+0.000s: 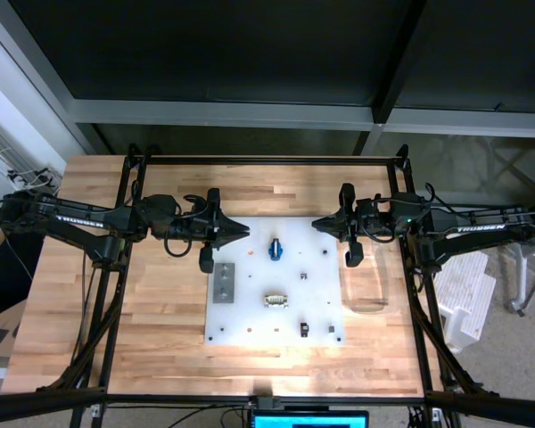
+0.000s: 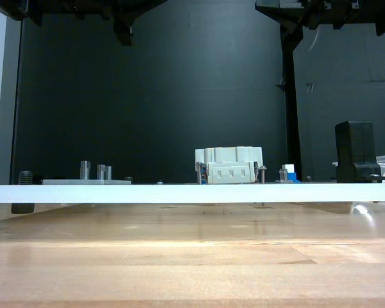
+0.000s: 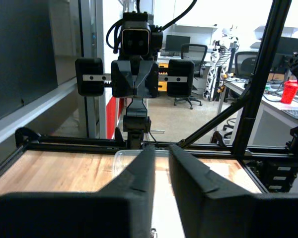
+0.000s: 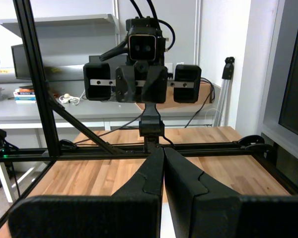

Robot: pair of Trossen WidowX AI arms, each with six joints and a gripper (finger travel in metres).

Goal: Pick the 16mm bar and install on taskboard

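Two sets of jaws, both mine, raised above the taskboard [image 1: 250,312] on the counter [image 1: 160,357].
- Left jaws: over the board's far left corner, narrow gap, nothing between.
- Right jaws: over its far right corner, closed, empty.
- 16mm bar: in neither set; where it lies I cannot tell.

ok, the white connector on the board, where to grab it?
Pinch the white connector across its long flat sides, from above: it sits upright, with screws at both ends. Left gripper and right gripper hover over the board's far side. 16mm bar: cannot tell where.
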